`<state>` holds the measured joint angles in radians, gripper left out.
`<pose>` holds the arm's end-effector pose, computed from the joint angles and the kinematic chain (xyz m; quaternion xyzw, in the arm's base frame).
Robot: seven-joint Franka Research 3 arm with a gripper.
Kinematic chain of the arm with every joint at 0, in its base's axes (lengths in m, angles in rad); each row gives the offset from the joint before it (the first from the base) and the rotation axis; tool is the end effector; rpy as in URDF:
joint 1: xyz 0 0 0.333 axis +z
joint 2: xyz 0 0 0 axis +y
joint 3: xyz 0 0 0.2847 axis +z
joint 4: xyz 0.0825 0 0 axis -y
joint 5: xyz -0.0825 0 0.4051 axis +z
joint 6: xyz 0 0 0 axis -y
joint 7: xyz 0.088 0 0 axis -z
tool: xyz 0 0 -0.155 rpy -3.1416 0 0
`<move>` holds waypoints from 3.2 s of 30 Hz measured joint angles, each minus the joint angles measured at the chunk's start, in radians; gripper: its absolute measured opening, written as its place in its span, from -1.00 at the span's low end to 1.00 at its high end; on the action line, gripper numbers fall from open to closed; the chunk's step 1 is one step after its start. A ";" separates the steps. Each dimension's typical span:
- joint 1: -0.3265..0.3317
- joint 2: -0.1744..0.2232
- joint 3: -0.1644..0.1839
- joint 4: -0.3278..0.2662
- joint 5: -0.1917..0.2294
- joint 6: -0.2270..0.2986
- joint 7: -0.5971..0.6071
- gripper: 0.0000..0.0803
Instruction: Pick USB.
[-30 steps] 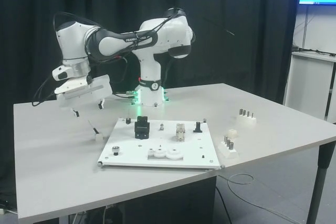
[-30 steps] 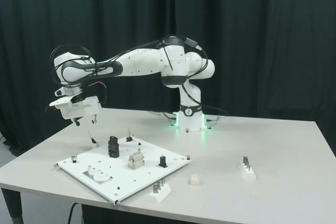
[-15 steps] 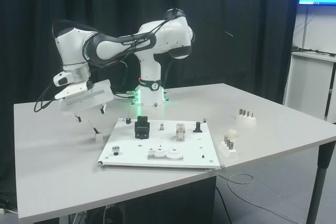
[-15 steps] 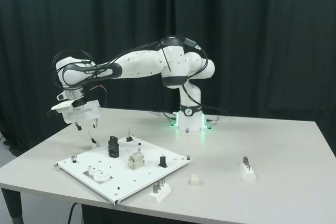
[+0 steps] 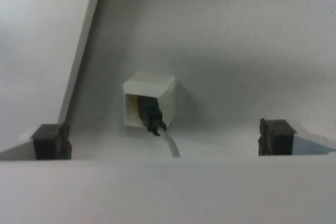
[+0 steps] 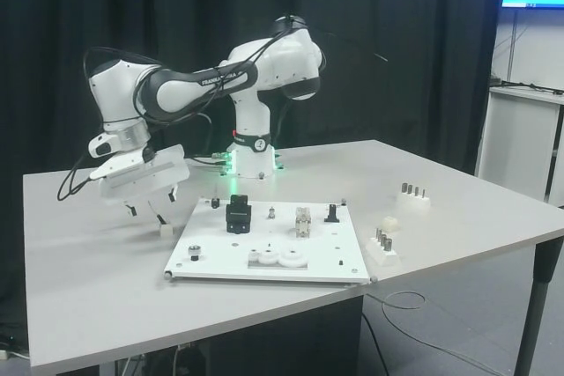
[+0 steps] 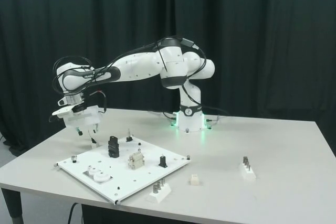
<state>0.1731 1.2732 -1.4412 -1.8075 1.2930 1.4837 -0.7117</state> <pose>0.3543 -0.4787 0.1778 -0.8966 0.4206 0.0627 0.1232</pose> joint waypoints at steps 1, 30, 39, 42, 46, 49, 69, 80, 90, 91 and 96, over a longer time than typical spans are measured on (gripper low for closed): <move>-0.001 -0.001 0.002 0.000 0.000 0.000 0.002 0.99; -0.005 -0.020 0.033 -0.049 -0.002 -0.011 0.007 0.99; -0.005 -0.033 0.041 -0.058 -0.001 -0.010 0.007 0.99; -0.005 -0.037 0.043 -0.062 -0.001 -0.007 0.007 0.99; -0.005 -0.040 0.047 -0.066 0.001 0.000 0.007 0.99; -0.005 -0.040 0.048 -0.068 0.003 0.002 0.007 0.99; -0.005 -0.042 0.061 -0.077 0.017 0.020 0.007 0.99; -0.005 -0.042 0.062 -0.078 0.021 0.025 0.007 0.99; -0.005 -0.043 0.062 -0.078 0.025 0.028 0.007 -0.14; -0.005 -0.043 0.062 -0.078 0.025 0.028 0.007 -0.14; -0.005 -0.046 0.062 -0.079 0.025 0.029 0.007 -0.64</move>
<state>0.1678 1.2277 -1.3793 -1.8867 1.3178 1.5125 -0.7052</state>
